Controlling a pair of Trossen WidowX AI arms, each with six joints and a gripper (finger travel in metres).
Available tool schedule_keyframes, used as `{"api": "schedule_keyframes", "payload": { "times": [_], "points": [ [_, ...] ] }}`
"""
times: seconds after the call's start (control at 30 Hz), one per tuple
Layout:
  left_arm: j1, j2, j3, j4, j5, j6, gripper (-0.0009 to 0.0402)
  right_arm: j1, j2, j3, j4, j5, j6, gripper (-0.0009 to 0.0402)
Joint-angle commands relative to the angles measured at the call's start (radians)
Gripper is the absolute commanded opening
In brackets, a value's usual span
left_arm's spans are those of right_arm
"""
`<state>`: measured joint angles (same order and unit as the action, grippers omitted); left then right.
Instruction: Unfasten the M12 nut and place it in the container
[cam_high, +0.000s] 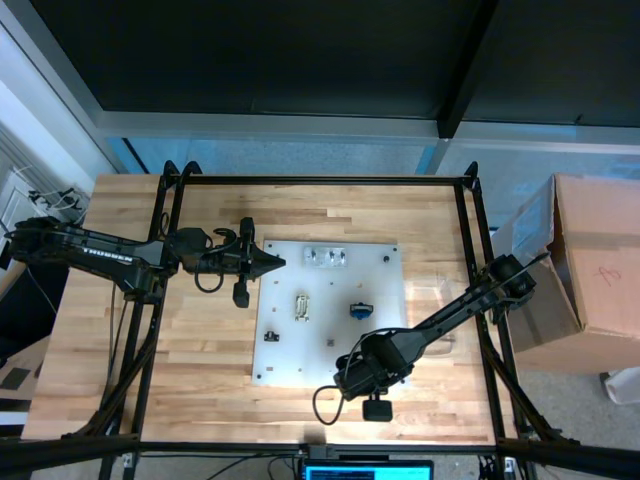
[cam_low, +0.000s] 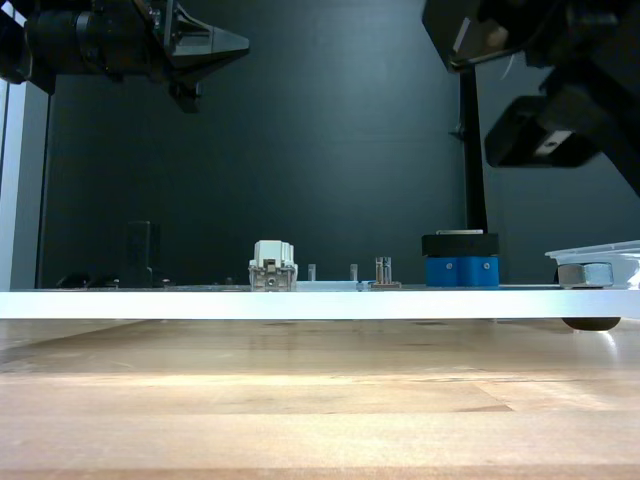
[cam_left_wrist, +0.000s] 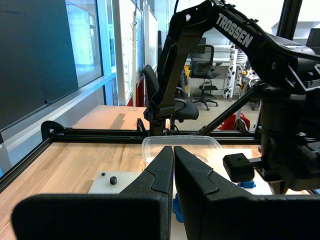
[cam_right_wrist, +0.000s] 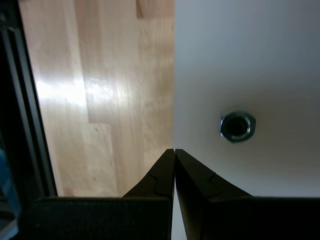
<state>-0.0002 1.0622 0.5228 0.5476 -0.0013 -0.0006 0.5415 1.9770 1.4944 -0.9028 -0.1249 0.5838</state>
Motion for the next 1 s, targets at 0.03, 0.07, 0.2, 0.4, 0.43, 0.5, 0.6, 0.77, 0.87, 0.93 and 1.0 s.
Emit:
{"api": "schedule_keyframes", "payload": {
  "times": [0.03, 0.07, 0.2, 0.4, 0.43, 0.5, 0.6, 0.77, 0.87, 0.93, 1.0],
  "points": [
    [0.0, 0.0, 0.0, 0.0, 0.0, 0.0, 0.0, -0.002, 0.0, -0.025, 0.03, 0.001, -0.016, 0.0],
    [0.0, 0.0, 0.0, 0.0, 0.0, 0.0, 0.0, -0.002, 0.0, -0.032, 0.044, 0.002, -0.016, 0.0],
    [0.0, 0.0, 0.0, 0.0, 0.0, 0.0, 0.0, -0.003, 0.0, -0.048, 0.063, 0.015, -0.016, 0.0],
    [0.0, 0.0, 0.0, 0.0, 0.0, 0.0, 0.0, -0.01, -0.006, -0.048, 0.055, 0.054, -0.018, 0.0],
    [0.0, 0.0, 0.0, 0.0, 0.0, 0.0, 0.0, -0.012, -0.008, -0.048, 0.055, 0.056, -0.018, 0.0],
    [0.0, 0.0, 0.0, 0.0, 0.0, 0.0, 0.0, -0.014, -0.011, -0.048, 0.054, 0.059, -0.025, 0.0],
    [0.0, 0.0, 0.0, 0.0, 0.0, 0.0, 0.0, -0.015, -0.011, -0.048, 0.04, 0.095, -0.025, 0.0],
    [0.0, 0.0, 0.0, 0.0, 0.0, 0.0, 0.0, -0.016, -0.012, -0.048, 0.037, 0.097, -0.024, 0.0],
    [0.0, 0.0, 0.0, 0.0, 0.0, 0.0, 0.0, -0.016, -0.012, -0.048, 0.037, 0.098, -0.025, 0.0],
    [0.0, 0.0, 0.0, 0.0, 0.0, 0.0, 0.0, -0.016, -0.012, -0.048, 0.037, 0.098, -0.028, 0.0],
    [0.0, 0.0, 0.0, 0.0, 0.0, 0.0, 0.0, -0.017, -0.012, -0.048, 0.021, 0.136, -0.029, 0.0]
  ]
}}
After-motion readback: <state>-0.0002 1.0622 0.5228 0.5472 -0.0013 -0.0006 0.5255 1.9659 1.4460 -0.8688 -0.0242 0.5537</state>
